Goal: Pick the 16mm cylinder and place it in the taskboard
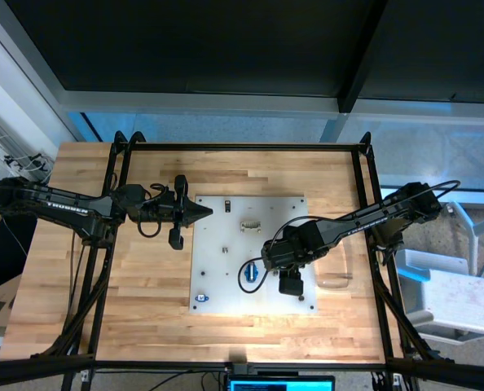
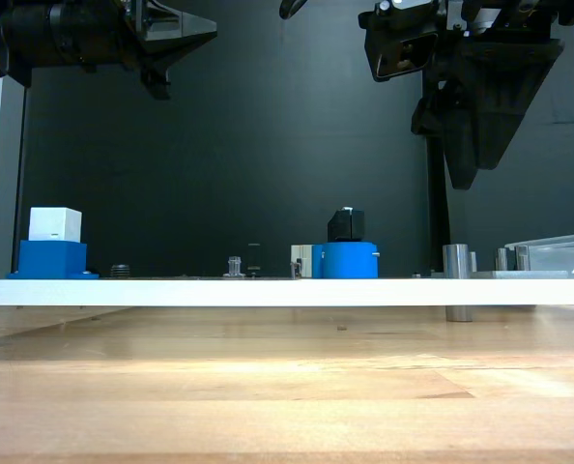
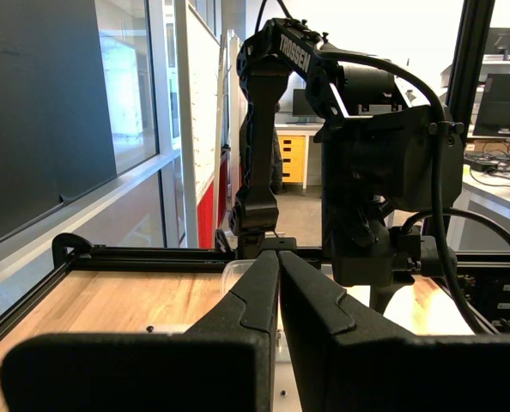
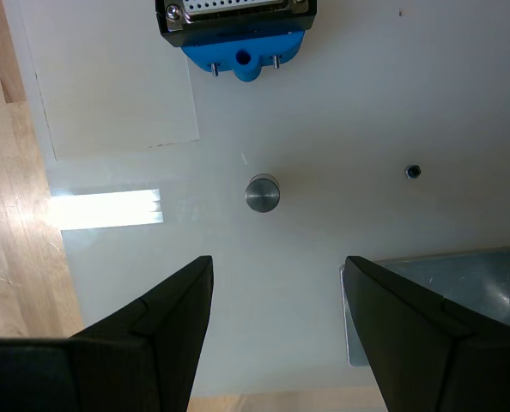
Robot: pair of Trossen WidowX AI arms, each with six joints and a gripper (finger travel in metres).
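Note:
The 16mm cylinder (image 4: 262,193) is a small grey round peg standing upright in the white taskboard (image 4: 324,103). In the low view the cylinder (image 2: 457,263) pokes up through the taskboard (image 2: 219,291) near its right end. My right gripper (image 4: 277,259) hangs above the peg, open, with nothing between its fingers (image 4: 169,318). It shows high over the board (image 2: 461,159) and covers the peg in the high view (image 1: 289,282). My left gripper (image 1: 200,210) is shut and empty, held in the air at the taskboard's (image 1: 226,277) left edge, seen also from its own wrist (image 3: 278,257).
A blue fitting with a connector (image 4: 235,34) sits beyond the peg. Another blue fitting (image 2: 350,259) and a blue base with a white cube (image 2: 53,246) stand on the board. A clear tray (image 1: 336,273) lies right of the board, its edge (image 4: 444,283) close to the right finger.

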